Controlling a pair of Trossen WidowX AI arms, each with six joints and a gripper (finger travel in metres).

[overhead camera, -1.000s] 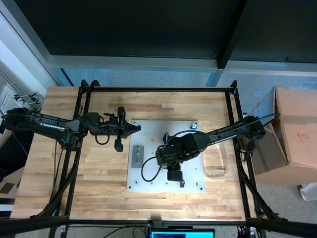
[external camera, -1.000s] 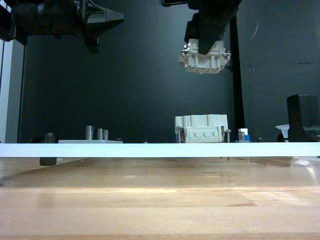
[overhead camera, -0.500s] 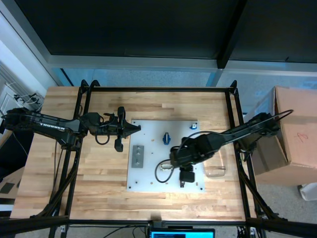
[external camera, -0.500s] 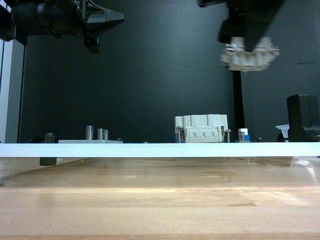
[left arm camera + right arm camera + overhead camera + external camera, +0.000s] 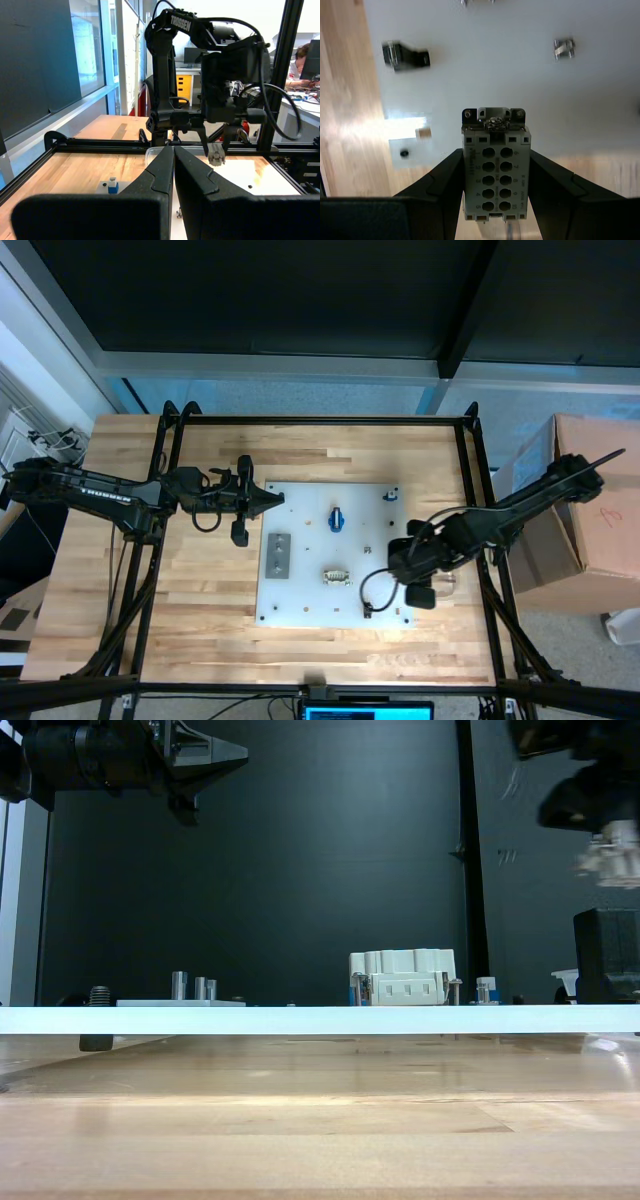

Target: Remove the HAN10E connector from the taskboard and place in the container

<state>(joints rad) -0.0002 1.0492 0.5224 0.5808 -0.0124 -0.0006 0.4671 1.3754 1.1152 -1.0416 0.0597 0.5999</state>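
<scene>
Over the taskboard's four-o'clock edge: connector aloft in black fingers.
The right end effector [image 5: 495,175] pinches the HAN10E connector [image 5: 495,150], a pale grey rectangular plastic block with two columns of round numbered sockets and a metal screw at one end. The connector hangs well clear of the flat white taskboard [image 5: 300,590], just beside the clear, round-cornered container [image 5: 447,578] at the board's three o'clock on the pale wood-plank tabletop [image 5: 180,620]. A ribbed cream housing [image 5: 402,978] stands on the board near its centre. The left end effector [image 5: 268,498] hovers high at the board's ten o'clock, its black tapered fingers [image 5: 160,175] pressed together.
</scene>
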